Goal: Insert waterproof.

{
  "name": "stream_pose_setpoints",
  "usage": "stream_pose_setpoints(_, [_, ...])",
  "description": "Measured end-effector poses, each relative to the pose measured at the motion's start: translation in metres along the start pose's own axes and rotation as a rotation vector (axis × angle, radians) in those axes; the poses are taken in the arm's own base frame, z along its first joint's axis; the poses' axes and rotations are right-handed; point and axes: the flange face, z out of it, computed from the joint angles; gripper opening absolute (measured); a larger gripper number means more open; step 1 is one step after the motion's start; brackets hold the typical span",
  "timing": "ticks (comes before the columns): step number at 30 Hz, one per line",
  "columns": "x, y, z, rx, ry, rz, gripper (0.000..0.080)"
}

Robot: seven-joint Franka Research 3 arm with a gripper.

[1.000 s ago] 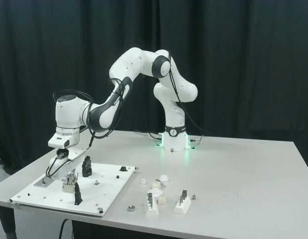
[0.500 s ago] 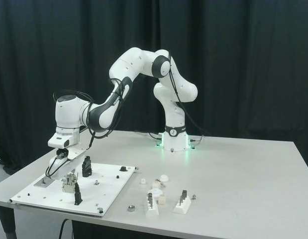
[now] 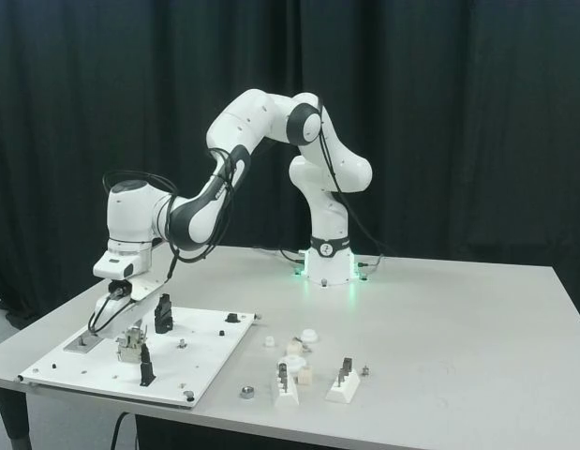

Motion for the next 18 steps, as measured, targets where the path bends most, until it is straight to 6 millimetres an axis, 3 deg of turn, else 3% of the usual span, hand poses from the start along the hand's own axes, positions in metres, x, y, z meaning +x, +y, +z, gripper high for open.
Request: stream_pose_setpoints(18, [-0.002,-0.0082,0.0001,-0.042,0.014,-0.006,0.0313])
